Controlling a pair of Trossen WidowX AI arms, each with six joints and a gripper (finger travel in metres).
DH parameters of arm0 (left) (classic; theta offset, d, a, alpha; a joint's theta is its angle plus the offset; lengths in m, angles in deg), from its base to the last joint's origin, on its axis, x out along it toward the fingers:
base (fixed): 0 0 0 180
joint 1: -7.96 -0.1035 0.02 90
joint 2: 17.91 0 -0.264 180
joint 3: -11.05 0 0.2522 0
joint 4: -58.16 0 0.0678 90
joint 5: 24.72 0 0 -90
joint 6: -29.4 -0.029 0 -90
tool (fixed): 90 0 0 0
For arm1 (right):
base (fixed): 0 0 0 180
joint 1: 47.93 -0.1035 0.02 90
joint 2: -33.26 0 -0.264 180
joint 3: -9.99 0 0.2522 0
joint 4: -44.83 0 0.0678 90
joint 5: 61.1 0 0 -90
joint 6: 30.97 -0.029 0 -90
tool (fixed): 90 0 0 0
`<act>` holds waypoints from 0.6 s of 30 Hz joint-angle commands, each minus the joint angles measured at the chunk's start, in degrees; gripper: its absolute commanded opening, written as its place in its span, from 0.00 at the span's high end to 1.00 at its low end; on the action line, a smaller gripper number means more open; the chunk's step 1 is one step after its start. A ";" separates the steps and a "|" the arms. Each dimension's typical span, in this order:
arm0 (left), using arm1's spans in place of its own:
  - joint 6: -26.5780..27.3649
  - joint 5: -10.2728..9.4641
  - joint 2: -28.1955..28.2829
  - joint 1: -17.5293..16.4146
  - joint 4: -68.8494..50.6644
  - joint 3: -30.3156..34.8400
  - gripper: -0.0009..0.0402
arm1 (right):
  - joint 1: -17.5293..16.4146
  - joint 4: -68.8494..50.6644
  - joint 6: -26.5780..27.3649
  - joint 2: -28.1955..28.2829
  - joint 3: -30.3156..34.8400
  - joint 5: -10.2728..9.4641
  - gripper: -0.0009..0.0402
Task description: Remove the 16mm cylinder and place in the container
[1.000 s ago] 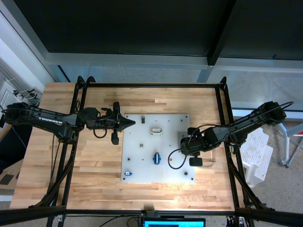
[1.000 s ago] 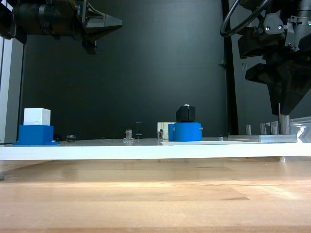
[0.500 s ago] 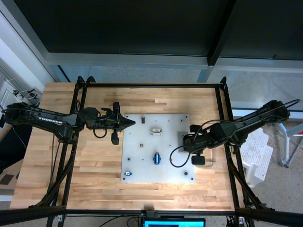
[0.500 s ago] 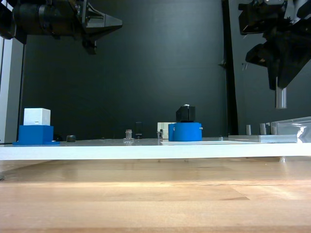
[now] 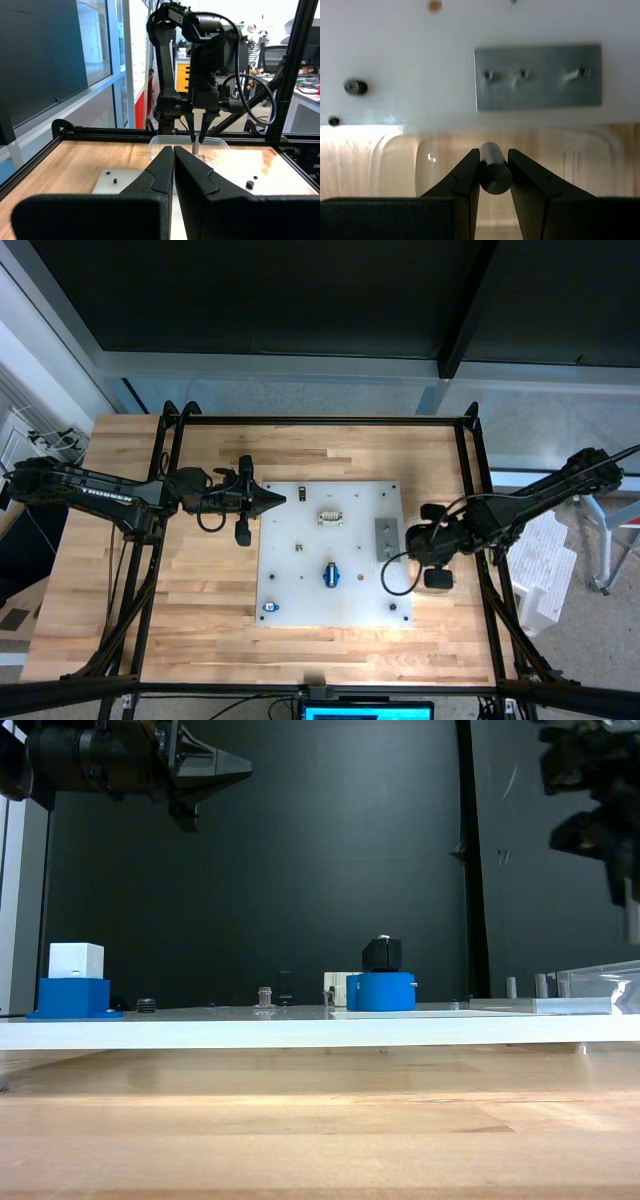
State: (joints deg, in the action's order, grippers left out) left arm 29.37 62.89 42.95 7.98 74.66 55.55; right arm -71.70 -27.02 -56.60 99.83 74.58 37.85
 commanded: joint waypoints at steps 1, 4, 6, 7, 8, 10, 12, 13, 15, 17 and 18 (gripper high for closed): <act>-0.02 0.00 0.00 -0.02 0.00 0.02 0.98 | -0.70 0.07 -1.97 -1.75 -2.43 -0.02 0.96; -0.02 0.00 0.00 -0.02 0.00 0.02 0.98 | -0.94 0.04 -2.93 -3.08 -3.91 0.00 0.96; -0.02 0.00 0.00 0.00 0.00 0.02 0.98 | -1.03 0.02 -2.93 -3.58 -4.46 0.00 0.96; -0.02 0.00 0.00 -0.02 0.00 0.02 0.98 | -1.05 0.02 -2.93 -3.61 -4.66 0.00 0.96; -0.02 0.00 -0.02 -0.02 0.00 0.02 0.98 | -1.05 -0.04 -2.93 -3.74 -4.83 0.00 0.96; -0.02 0.00 0.00 0.00 0.00 0.02 0.98 | -1.14 -0.02 -2.91 -3.89 -5.31 0.00 0.96; -0.02 0.00 0.00 0.00 0.00 0.02 0.98 | -1.16 0.00 -2.91 -3.91 -5.84 -0.02 0.95; -0.02 0.00 0.00 0.00 0.00 0.02 0.98 | -1.16 0.07 -2.95 -3.89 -6.12 -0.02 0.94; -0.02 0.00 0.00 -0.02 0.00 0.02 0.98 | -1.22 0.11 -3.52 -3.89 -6.82 0.02 0.90; -0.02 0.00 0.00 -0.02 0.00 0.02 0.98 | -1.25 0.17 -4.13 -3.89 -7.69 0.00 0.85; -0.02 0.00 0.00 -0.02 0.00 0.02 0.98 | -1.25 0.26 -4.37 -3.89 -8.17 0.00 0.82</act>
State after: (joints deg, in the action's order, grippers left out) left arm 29.37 62.86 42.95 7.98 74.64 55.57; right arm -72.94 -26.88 -60.57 95.87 66.97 37.85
